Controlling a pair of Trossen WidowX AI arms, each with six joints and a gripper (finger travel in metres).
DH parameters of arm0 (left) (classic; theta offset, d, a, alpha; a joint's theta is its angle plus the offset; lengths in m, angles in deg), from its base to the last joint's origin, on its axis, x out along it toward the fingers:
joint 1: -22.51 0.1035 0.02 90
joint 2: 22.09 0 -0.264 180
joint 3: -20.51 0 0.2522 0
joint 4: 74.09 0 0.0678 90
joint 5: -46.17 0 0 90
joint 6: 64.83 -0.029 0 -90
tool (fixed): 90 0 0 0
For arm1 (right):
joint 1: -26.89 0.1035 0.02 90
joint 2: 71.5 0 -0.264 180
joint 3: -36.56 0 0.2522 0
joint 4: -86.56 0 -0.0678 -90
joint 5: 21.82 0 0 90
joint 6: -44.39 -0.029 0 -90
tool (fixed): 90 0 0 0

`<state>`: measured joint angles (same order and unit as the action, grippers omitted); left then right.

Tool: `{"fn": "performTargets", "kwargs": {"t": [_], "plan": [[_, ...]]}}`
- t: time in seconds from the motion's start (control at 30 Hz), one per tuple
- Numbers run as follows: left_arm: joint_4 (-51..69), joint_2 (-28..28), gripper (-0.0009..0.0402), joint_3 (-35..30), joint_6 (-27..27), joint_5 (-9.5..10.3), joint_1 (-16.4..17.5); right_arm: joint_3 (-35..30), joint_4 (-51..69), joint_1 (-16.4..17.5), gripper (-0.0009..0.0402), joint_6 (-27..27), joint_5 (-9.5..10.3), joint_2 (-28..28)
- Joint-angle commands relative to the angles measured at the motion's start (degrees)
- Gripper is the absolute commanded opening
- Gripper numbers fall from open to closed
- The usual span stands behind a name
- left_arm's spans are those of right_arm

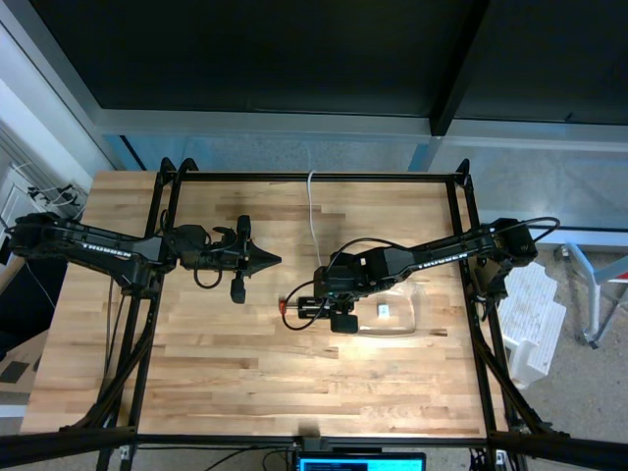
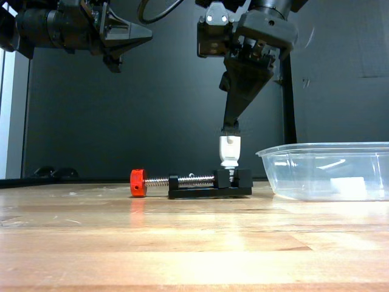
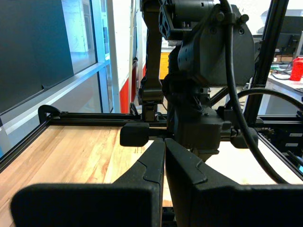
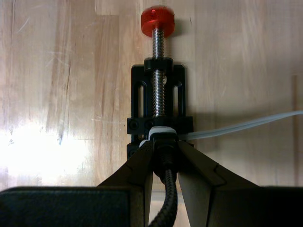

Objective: Remove the power plug from the receptacle and place in the container

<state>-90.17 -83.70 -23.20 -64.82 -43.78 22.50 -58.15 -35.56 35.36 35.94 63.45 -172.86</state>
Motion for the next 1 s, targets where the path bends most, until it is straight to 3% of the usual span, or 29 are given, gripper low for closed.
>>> {"fn": "performTargets", "kwargs": {"t": [0.03,0.6,1.0], "plan": [[0.0,0.0,0.0000,0.0,0.0,-0.02,0.0,-0.3,0.2,0.0,0.0000,0.0,0.35,0.0],[0.0,0.0,0.0000,0.0,0.0,-0.02,0.0,1.3,2.3,0.2,0.0000,-0.3,0.26,4.7],[0.0,0.0,0.0000,0.0,0.0,-0.02,0.0,15.5,-3.2,3.2,0.0000,-3.1,-0.28,14.6]]}}
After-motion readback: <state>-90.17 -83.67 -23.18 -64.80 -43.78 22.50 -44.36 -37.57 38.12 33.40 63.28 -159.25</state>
